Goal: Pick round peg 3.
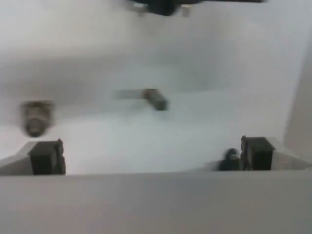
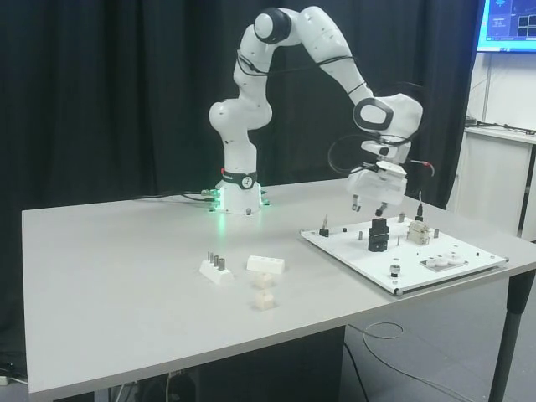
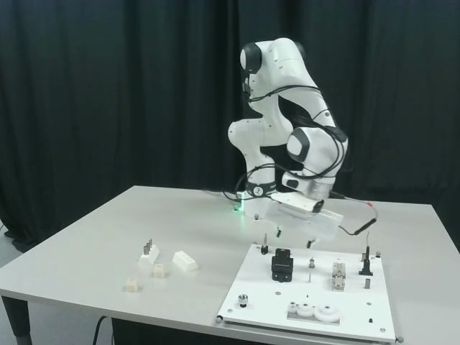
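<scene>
Your round grey metal pegs point(image 2: 218, 261) stand upright in a small white holder block point(image 2: 214, 270) on the grey table point(image 2: 109, 268), well apart from the arm; which is peg 3, can't tell. Beside it: a white rectangular block point(image 2: 265, 264) & two small pale cubes point(image 2: 264, 293). The white two-finger gripper point(image 2: 368, 203) hangs over the far edge of the white assembly board point(image 2: 452, 272), above a black block fixture point(image 2: 378, 234). In the wrist view you see the black fingertip pads point(image 1: 46, 157) spread wide, nothing between them.
</scene>
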You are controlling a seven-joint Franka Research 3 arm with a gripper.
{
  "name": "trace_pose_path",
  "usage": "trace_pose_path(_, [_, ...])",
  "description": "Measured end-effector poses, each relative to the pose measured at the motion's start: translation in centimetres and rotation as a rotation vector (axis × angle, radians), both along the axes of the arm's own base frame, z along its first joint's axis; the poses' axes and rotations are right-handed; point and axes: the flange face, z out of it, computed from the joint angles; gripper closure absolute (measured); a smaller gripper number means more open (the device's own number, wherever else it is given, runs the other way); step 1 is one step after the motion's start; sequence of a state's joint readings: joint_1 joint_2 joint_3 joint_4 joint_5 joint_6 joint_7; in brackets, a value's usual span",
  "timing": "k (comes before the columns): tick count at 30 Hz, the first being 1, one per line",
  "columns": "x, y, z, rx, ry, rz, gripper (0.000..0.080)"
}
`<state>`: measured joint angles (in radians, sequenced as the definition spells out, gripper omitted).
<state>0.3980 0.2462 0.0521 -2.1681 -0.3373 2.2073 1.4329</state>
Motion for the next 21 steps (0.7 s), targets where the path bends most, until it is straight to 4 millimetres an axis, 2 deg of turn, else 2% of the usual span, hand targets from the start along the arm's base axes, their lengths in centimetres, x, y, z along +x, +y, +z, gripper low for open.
trace_pose_path(21, [1.1, -13.8, 2.2, -0.061, 0.078, 0.067, 0.0003])
